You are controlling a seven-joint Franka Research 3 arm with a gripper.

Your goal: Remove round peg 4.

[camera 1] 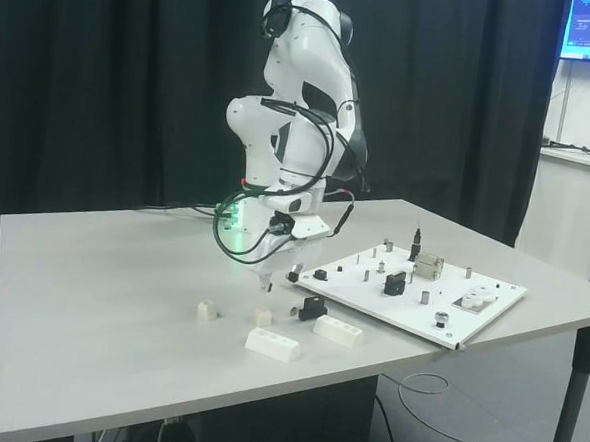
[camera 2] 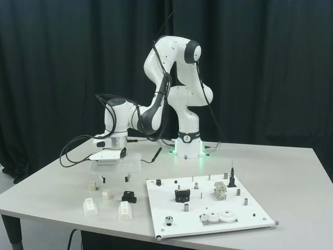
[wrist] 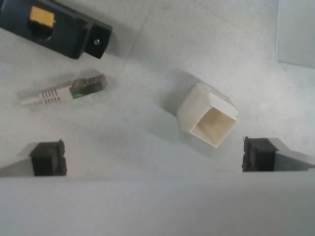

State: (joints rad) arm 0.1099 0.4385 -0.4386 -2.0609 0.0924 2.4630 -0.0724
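Observation:
My gripper (wrist: 152,157) is open and empty, its two black fingertips (wrist: 47,158) set wide apart. It hangs low over the grey table, off the white task board (camera 2: 250,213), beside the board's edge nearest the loose parts (camera 1: 263,284) (camera 2: 114,179). Several small grey round pegs (camera 2: 196,185) (camera 1: 386,246) stand upright on the board, well away from the gripper. I cannot tell which of them is peg 4. A small white hollow square block (wrist: 207,115) lies on the table between and beyond the fingers.
A white cable plug (wrist: 64,91) and a black block (wrist: 54,27) lie near the gripper. Two small white cubes (camera 2: 93,185) (camera 2: 106,195), a black piece (camera 2: 128,197) and two longer white blocks (camera 2: 91,206) (camera 2: 125,210) lie beside the board.

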